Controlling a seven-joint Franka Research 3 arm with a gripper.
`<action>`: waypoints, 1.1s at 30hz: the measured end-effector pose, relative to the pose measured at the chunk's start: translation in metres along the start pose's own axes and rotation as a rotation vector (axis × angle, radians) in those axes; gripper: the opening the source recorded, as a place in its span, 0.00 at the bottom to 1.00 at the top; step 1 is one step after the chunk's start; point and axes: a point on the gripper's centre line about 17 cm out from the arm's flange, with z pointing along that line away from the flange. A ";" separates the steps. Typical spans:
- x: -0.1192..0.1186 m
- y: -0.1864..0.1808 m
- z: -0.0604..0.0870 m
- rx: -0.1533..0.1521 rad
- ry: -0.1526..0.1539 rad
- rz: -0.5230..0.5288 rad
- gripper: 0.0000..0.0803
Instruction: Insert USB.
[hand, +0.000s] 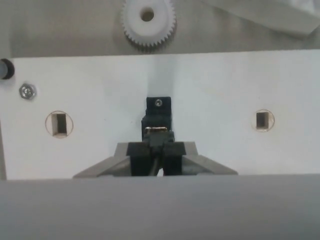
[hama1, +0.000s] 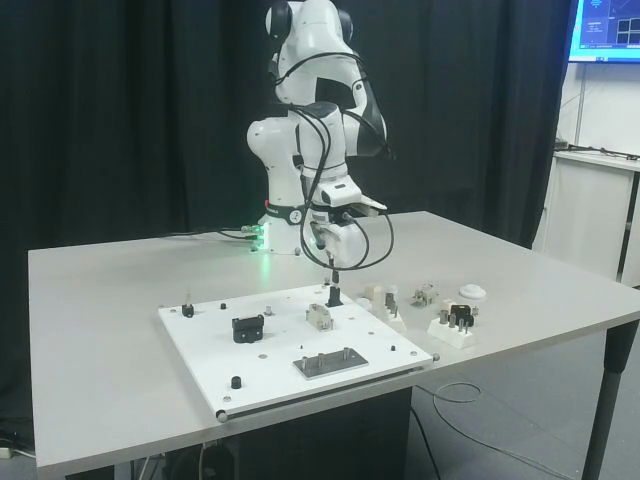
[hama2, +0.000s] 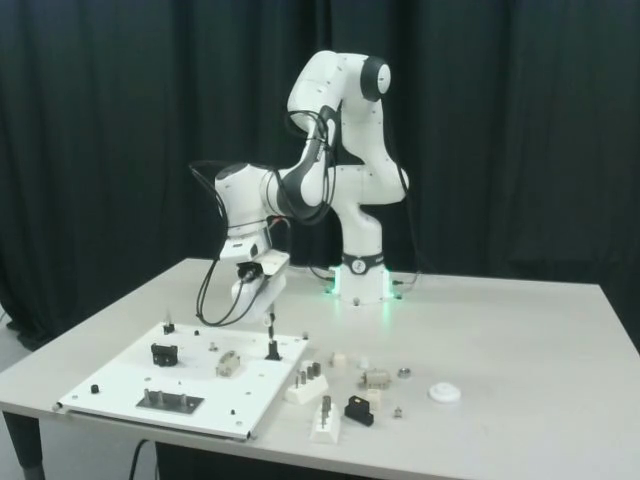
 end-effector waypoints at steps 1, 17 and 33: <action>0.000 0.000 0.000 -0.003 -0.001 0.000 0.06; 0.003 -0.009 0.001 -0.011 0.003 -0.001 0.06; 0.001 -0.006 0.000 -0.035 -0.006 0.001 0.06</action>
